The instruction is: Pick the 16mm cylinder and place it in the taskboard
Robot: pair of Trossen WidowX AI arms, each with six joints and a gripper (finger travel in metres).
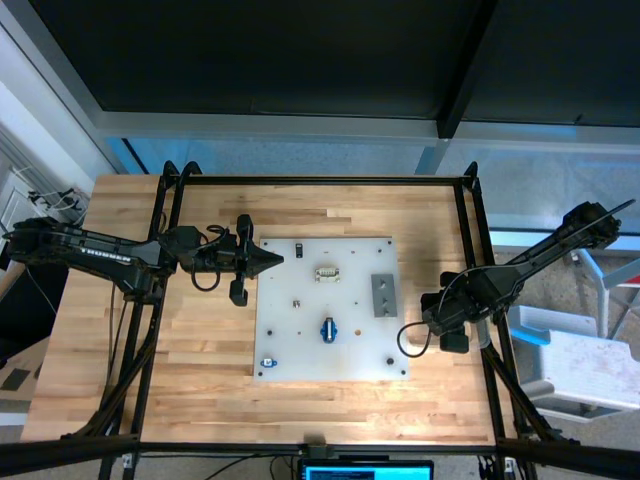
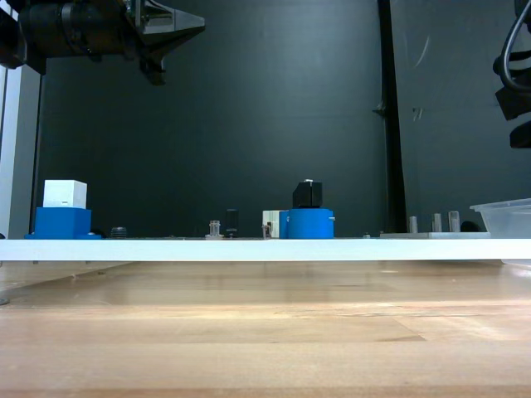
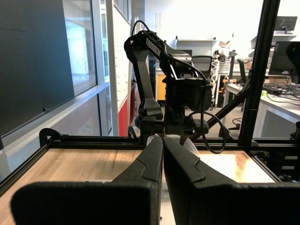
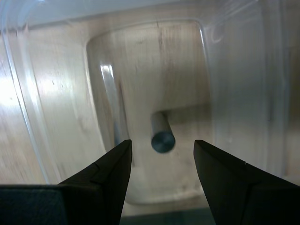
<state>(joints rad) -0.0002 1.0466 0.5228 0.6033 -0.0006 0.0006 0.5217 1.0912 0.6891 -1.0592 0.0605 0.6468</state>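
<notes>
The 16mm cylinder (image 4: pixel 162 134), a short grey metal peg, lies on its side inside a clear plastic tray (image 4: pixel 56 93). My right gripper (image 4: pixel 161 143) hangs open above it, one finger on each side, not touching it. From above, the right gripper (image 1: pixel 446 330) is just off the right edge of the taskboard (image 1: pixel 300 340), a white square plate. My left gripper (image 1: pixel 272 258) is shut with nothing in it, held high over the board's left edge; its closed fingertips (image 3: pixel 162 140) point across toward the right arm.
On the board are a grey block (image 1: pixel 383 295), a blue connector (image 1: pixel 328 329), a white socket (image 1: pixel 325 272) and a small blue part (image 1: pixel 267 362). The clear tray (image 2: pixel 503 217) sits on the wood beside the board's right edge. A black frame surrounds the table.
</notes>
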